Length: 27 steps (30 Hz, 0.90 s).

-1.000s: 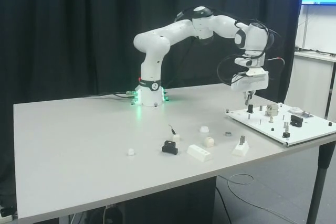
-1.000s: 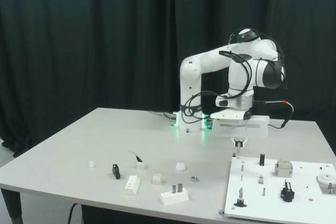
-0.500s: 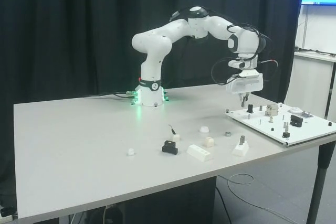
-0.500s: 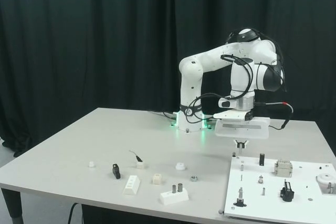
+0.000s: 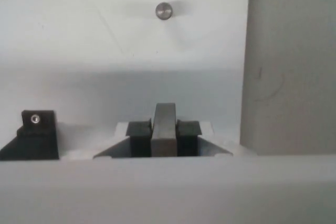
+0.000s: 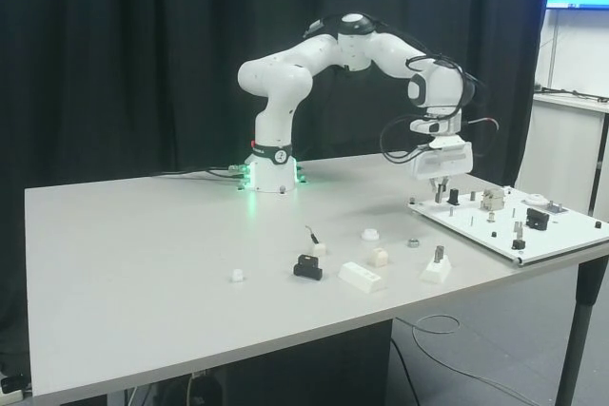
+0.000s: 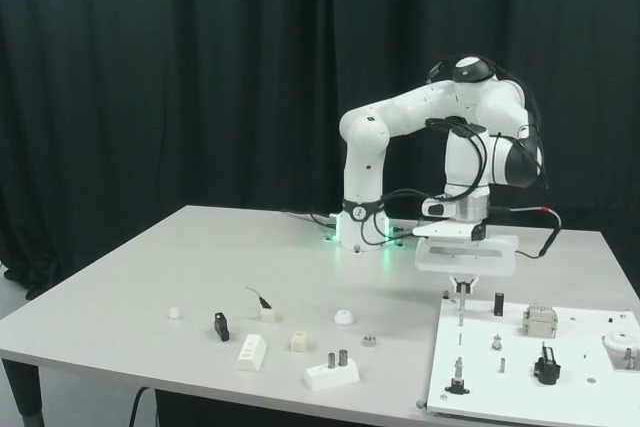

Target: Insert square peg 4.

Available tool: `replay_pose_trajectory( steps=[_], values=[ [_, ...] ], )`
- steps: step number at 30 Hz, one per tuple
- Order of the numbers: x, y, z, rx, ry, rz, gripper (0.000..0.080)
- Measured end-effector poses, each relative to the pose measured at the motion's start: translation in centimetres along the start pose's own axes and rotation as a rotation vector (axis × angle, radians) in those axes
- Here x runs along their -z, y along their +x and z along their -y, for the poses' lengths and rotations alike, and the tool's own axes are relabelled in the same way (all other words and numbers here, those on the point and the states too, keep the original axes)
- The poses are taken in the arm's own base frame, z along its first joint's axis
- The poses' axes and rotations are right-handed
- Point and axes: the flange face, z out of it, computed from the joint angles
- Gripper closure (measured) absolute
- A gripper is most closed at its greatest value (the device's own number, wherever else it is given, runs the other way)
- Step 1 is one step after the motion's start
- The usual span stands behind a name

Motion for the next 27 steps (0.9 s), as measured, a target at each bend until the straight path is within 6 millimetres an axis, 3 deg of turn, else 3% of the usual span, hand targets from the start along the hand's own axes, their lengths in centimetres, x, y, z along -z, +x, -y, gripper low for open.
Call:
replay_pose_trajectory(
  steps=[13, 27],
  values=[
    [-1.0, -1.4, -0.3, -0.002, 0.000, -0.017, 0.0705],
    [-1.4, -1.3, -1.8, -0.022, -0.012, -0.023, 0.0705]
  ],
)
